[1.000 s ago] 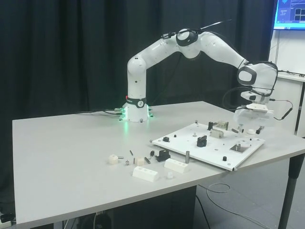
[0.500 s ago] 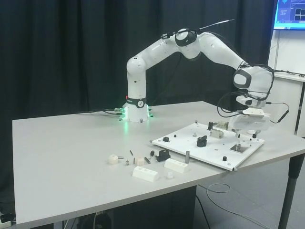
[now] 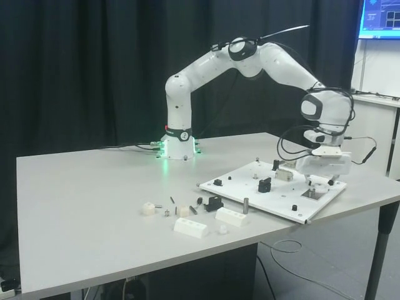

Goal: Remove large gear.

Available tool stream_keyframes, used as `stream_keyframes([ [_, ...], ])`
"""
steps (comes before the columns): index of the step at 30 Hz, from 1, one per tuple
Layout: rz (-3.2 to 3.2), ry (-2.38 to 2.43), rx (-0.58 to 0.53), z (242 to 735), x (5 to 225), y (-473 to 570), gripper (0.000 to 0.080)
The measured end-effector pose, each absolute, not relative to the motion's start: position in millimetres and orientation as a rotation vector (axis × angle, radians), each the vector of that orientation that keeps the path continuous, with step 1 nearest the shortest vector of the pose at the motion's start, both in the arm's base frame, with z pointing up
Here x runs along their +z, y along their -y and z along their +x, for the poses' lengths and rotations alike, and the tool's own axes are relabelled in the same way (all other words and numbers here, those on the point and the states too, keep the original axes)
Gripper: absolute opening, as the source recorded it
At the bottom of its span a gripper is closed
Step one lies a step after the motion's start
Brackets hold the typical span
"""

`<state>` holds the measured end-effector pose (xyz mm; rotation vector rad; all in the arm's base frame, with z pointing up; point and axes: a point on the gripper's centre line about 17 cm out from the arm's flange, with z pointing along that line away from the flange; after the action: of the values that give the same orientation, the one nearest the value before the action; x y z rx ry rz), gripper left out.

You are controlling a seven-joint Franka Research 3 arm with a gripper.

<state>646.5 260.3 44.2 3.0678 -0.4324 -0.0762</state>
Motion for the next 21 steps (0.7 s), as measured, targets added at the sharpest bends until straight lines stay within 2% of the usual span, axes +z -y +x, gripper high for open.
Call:
stream_keyframes([
  [21,3.124,0.423,-0.033,654,32,-260,0.08],
])
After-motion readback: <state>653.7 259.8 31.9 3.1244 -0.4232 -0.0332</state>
